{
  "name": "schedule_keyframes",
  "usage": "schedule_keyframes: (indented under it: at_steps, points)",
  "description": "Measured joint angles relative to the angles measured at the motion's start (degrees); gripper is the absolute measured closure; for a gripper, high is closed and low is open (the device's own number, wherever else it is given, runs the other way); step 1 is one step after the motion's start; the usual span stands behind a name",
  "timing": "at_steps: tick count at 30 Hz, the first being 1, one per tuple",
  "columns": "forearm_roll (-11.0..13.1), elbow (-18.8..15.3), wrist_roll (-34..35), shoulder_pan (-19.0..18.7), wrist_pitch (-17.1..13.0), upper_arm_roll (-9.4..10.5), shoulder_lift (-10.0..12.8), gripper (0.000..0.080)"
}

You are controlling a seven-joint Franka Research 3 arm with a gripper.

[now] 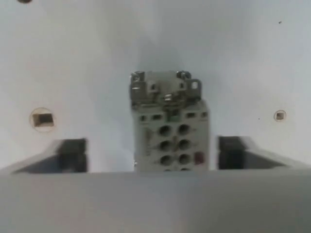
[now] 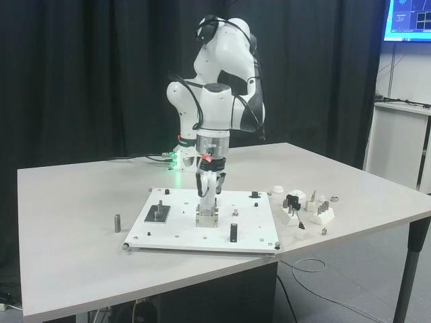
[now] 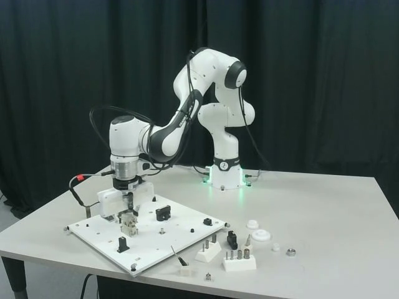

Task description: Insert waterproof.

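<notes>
I see the grey table [image 2: 81,202] carrying the white arm [image 2: 225,74], which is bolted at the far side and bent over so that its wrist points straight down at a white board [image 2: 182,225]. The board lies flat on the table in front of the arm's base and holds several small black fixtures [image 2: 233,232] spread across its surface. Beside the board, on the bare table, stand small white holders [image 3: 238,261] with pins in them, and a few white rings [image 3: 260,235] lie near them. The connector [image 1: 167,126], a pale block with two columns of round sockets on its face and a metal latch on its far end, stands on the board directly below the wrist. In the wrist view it sits between the two black fingertips [image 1: 73,154], about midway, with a clear gap on each side, so neither pad touches it. The gripper [image 1: 152,154] is therefore spread apart and holds nothing. In both room views the fingers reach down to the connector's level, straddling it. A small recessed hole [image 1: 43,119] shows in the board to one side of the connector and a smaller one [image 1: 279,115] to the other.
</notes>
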State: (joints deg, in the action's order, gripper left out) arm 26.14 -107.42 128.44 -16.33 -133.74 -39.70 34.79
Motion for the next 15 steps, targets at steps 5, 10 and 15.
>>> schedule_keyframes:
  at_steps: [5,10,15]
  points:
    - [-1.5,1.7,0.1,0.5,1.7,-0.10,0.0,0.0101]
    - [-3.4,3.7,0.5,1.1,4.2,-0.25,0.0,0.0101]
    - [-4.8,5.6,0.7,1.6,6.6,-0.29,0.0,0.0008]
